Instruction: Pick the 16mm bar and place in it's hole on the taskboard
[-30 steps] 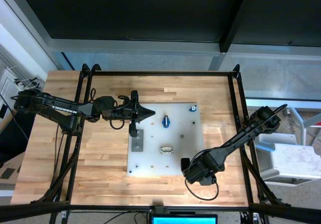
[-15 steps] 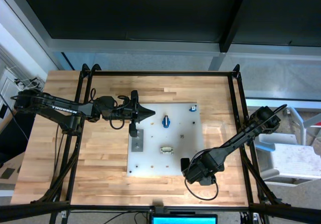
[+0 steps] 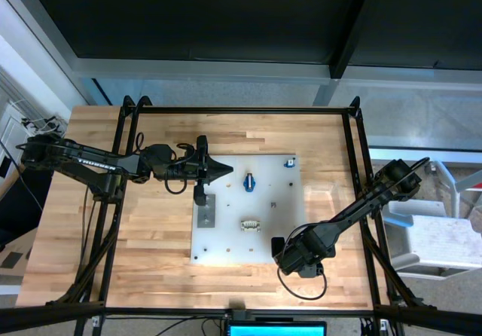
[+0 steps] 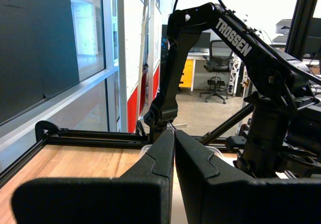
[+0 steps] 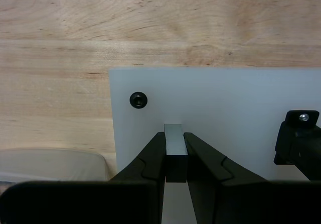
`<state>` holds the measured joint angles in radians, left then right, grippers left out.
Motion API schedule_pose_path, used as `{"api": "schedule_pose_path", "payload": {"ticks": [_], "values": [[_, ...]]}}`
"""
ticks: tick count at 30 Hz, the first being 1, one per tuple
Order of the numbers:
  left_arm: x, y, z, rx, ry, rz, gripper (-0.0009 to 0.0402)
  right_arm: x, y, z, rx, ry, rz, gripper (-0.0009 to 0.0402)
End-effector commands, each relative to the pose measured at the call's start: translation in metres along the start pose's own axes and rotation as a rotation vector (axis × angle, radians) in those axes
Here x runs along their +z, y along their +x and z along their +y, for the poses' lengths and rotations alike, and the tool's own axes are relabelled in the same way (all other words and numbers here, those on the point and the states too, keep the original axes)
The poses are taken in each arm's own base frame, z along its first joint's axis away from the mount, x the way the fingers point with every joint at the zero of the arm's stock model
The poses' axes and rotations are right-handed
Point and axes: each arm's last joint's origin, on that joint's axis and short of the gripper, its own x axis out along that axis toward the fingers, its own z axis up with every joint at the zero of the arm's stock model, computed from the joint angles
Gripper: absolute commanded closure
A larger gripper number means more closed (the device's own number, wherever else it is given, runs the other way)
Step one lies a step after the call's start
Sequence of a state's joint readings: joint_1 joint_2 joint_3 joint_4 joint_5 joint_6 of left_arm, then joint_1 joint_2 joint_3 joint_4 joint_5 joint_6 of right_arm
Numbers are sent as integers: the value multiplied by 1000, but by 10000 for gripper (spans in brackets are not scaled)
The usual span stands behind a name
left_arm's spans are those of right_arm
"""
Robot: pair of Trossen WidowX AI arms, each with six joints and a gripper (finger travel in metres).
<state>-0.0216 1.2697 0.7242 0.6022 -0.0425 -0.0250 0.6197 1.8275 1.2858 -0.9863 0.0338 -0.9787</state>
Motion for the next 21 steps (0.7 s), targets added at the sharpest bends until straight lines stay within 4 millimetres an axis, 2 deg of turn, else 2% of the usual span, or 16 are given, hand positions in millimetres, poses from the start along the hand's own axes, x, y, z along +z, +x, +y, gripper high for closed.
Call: {"api": "schedule_pose_path", "payload": {"ticks": [1,6,17,21], "values": [[0,0,0,0,0,-1,393,0,-2,1,0,4,0,393],[0,0,0,0,0,0,393,-1,-3,1,0,5,-1,361],[0,0,0,0,0,0,393,-2,-16,3,-21,59,-14,192],[0,0,0,0,0,0,393,-4,-24,5,-33,58,-21,145]]}}
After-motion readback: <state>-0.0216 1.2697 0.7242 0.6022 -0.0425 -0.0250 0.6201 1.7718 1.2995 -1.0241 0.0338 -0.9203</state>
